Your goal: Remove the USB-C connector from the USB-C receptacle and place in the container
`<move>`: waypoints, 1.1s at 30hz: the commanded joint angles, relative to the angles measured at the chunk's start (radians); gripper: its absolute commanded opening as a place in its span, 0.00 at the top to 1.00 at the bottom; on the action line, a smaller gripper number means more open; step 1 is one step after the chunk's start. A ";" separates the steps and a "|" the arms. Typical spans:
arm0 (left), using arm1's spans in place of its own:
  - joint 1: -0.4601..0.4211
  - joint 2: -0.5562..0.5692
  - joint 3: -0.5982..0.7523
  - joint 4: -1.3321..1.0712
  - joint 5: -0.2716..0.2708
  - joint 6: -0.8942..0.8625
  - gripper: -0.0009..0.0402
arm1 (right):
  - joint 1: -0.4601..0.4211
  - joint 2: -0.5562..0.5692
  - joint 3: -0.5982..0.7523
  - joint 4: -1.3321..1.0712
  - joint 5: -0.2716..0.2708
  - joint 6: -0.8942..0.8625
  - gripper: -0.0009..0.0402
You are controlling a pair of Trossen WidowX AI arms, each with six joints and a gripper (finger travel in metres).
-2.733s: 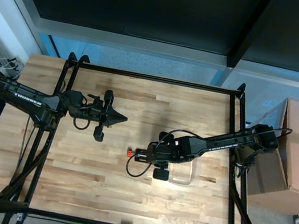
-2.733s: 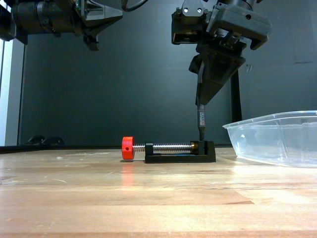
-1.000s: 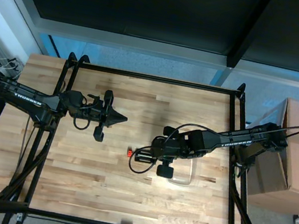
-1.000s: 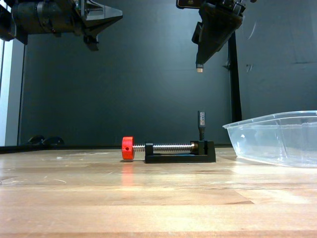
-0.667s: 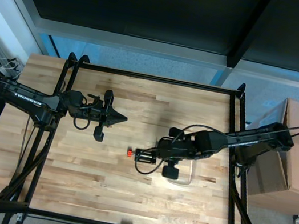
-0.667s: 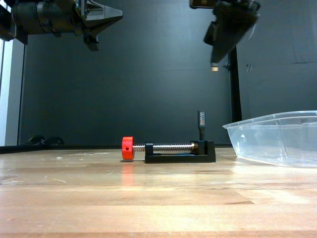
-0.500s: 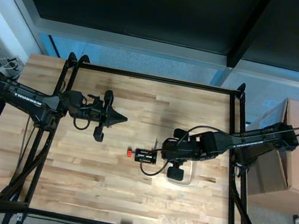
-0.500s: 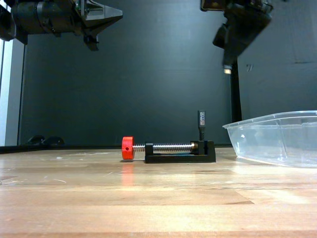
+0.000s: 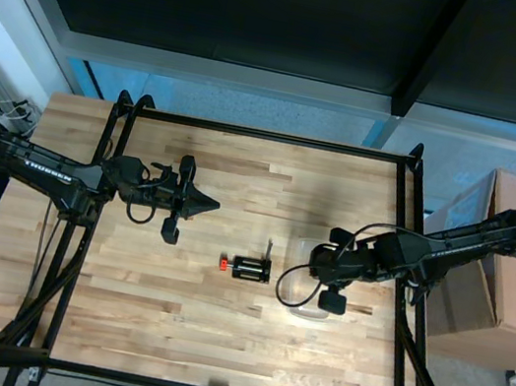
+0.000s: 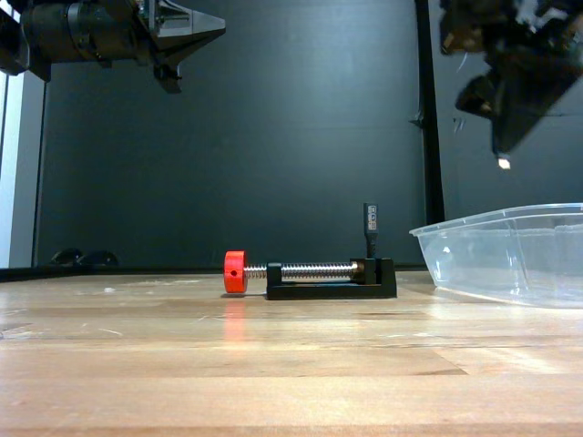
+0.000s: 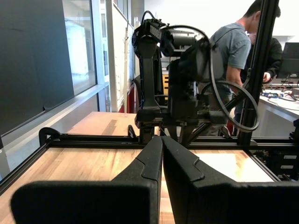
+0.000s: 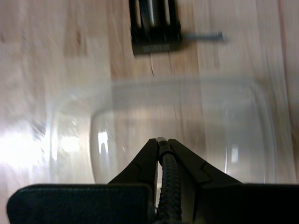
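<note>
My right gripper [image 10: 502, 153] is shut on the USB-C connector [image 10: 503, 164], whose metal tip points down, clear of its seat. In the right wrist view the connector [image 12: 161, 139] and its braided cable sit between the fingers, above the clear plastic container [image 12: 159, 86]. Seen from above, the right gripper [image 9: 313, 264] hangs over the container [image 9: 290, 296]. The receptacle [image 10: 370, 221] stands upright in the black clamp [image 10: 332, 279], with nothing in it. My left gripper [image 9: 210, 205] hovers high at the back left, shut with nothing in it [image 11: 162, 140].
The clamp [image 9: 251, 270] with its red knob [image 9: 224, 263] lies just left of the container [image 10: 510, 255]. The clamp [image 12: 155, 28] shows beyond the container's far rim. A black frame borders the table. A cardboard box [image 9: 515, 268] stands off the right edge.
The connector came up out of the receptacle in my right gripper, then travelled right and slightly down to above the container. The left arm has not moved.
</note>
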 commanded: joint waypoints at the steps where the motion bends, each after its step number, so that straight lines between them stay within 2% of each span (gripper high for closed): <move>1: 0.000 0.000 0.000 0.000 0.000 0.000 0.98 | 0.002 -0.003 -0.052 0.010 0.001 0.005 0.98; 8: 0.000 0.000 0.000 0.000 0.000 0.000 0.98 | 0.003 0.002 -0.183 0.139 0.001 0.011 0.98; 16: 0.000 0.000 0.000 0.000 0.000 0.000 0.98 | 0.003 0.002 -0.264 0.237 0.002 0.041 0.95; 19: 0.000 0.000 0.000 0.000 0.000 0.000 0.98 | 0.003 0.002 -0.267 0.243 -0.009 0.041 0.85; 27: 0.000 0.000 0.000 0.000 0.000 0.000 0.98 | 0.003 0.002 -0.257 0.239 -0.007 0.041 0.50; 33: 0.000 0.000 0.000 0.000 0.000 0.000 0.98 | 0.003 0.002 -0.246 0.233 -0.009 0.061 0.37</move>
